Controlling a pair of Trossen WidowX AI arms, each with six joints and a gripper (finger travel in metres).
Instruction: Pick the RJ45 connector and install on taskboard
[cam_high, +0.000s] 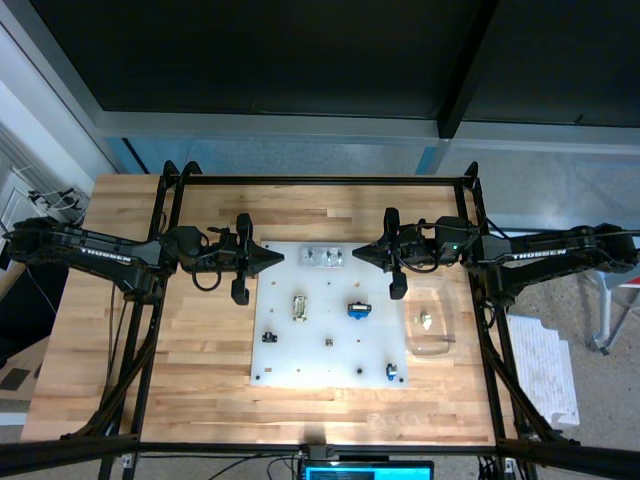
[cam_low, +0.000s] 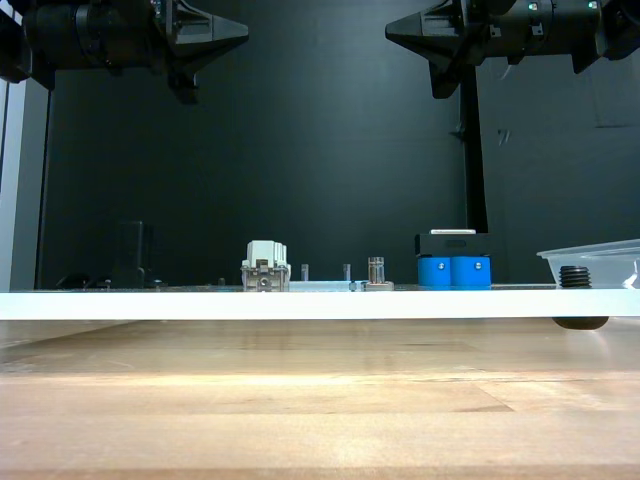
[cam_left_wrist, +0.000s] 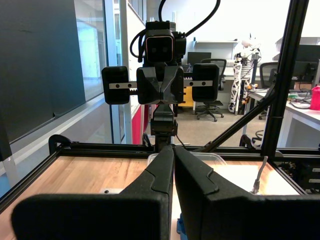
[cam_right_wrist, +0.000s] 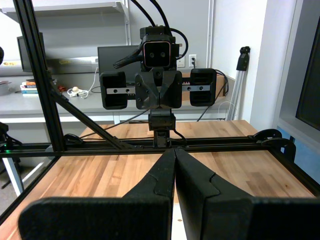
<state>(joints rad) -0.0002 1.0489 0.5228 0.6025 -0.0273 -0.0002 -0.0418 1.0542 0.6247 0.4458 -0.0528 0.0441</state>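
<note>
My left gripper (cam_high: 283, 258) hangs high over the white board's (cam_high: 290, 360) far left edge, fingers pressed together with nothing between them (cam_left_wrist: 173, 148). My right gripper (cam_high: 354, 254) mirrors it over the board's far right part, also shut and empty (cam_right_wrist: 175, 149). The small blue jack (cam_high: 391, 373) sits at the board's near right corner; its top looks pale, and I cannot tell whether the connector is in it. A pale block (cam_high: 427, 320) with a darker spot lies in the clear tray (cam_high: 436, 347). No grey cable shows in any view, so I cannot tell where the connector is.
On the board stand a grey-white socket (cam_high: 299, 308), a blue-and-black part (cam_high: 358, 310) and a clear piece (cam_high: 324, 257) at its far edge. A black frame (cam_high: 320, 181) rings the wooden table. Both arms stay well above the board (cam_low: 300, 303).
</note>
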